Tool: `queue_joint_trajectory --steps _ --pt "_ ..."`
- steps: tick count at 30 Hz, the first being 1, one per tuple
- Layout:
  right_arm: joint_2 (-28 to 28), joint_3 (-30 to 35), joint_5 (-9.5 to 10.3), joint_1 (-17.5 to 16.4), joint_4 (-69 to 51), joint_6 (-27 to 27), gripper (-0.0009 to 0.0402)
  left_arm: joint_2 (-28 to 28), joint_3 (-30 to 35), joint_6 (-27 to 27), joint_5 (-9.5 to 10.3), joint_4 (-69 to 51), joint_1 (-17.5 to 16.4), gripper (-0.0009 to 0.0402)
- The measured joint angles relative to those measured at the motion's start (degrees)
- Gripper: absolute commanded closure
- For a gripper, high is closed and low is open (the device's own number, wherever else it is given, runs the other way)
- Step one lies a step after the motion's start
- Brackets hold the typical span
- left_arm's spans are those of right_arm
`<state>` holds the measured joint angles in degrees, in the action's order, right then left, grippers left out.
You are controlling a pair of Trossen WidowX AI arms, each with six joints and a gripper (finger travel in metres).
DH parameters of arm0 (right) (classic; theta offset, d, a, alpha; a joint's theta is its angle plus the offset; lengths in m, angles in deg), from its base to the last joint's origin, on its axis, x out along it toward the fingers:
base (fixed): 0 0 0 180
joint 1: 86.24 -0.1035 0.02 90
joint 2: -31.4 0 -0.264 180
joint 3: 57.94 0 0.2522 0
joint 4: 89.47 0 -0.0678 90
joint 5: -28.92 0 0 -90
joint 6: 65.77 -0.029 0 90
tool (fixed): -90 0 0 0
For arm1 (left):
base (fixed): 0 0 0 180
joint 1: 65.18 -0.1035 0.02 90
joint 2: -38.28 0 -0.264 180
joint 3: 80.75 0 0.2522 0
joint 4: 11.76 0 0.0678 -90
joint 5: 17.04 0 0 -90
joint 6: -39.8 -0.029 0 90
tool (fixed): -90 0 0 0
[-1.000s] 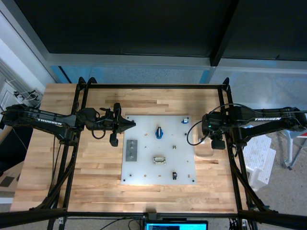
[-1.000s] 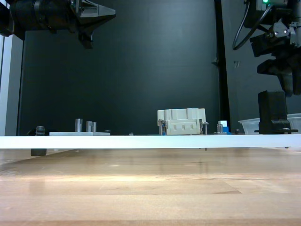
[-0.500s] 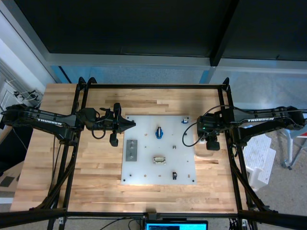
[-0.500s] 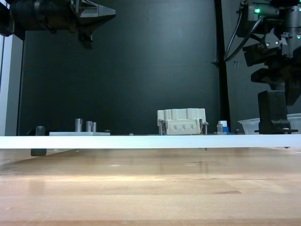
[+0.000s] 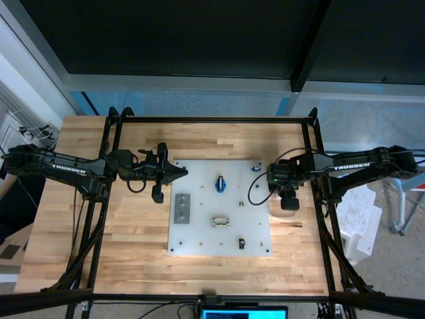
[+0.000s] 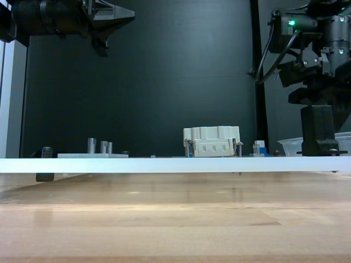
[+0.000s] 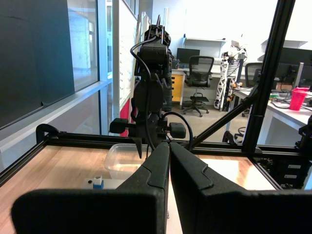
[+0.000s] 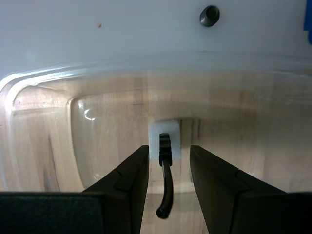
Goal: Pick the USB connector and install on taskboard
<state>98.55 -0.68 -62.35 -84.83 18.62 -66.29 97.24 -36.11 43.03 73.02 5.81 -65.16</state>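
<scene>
Arms (image 5: 56, 163) marked TROSSEN; left pincer (image 5: 184, 171) over taskboard (image 5: 199, 232), right pincer (image 8: 168, 148) over tray (image 8: 48, 141)

The taskboard (image 5: 199, 232), a white square plate, is laid flat. The USB connector (image 8: 165, 141), a white block with a black lead, is seated in a clear tray (image 8: 44, 122) at the board's 3 o'clock edge, below the opened right gripper (image 8: 168, 150). The closed left gripper (image 5: 180, 171) is held over the 10 o'clock corner.

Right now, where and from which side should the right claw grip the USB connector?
Probably the white body of the USB connector, from above: the open right claw hangs over it, a finger each side. The left claw hangs shut over the left edge of the taskboard.
</scene>
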Motion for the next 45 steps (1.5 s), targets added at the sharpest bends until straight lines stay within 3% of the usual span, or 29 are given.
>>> queue_joint_trajectory --steps 18,32,45 --pt "1.97 -0.39 -0.02 -0.33 0.15 -0.04 0.0282 -0.02 0.00 0.00 0.00 0.00 0.00 0.0393" --pt "1.97 -0.39 -0.17 -0.39 0.07 -0.24 0.0396 -0.02 0.00 0.00 0.00 0.00 0.00 0.0393" --pt "1.97 0.13 -0.20 -0.44 -1.20 -0.26 0.0393 -0.02 0.00 0.02 0.00 0.02 0.00 0.0393"
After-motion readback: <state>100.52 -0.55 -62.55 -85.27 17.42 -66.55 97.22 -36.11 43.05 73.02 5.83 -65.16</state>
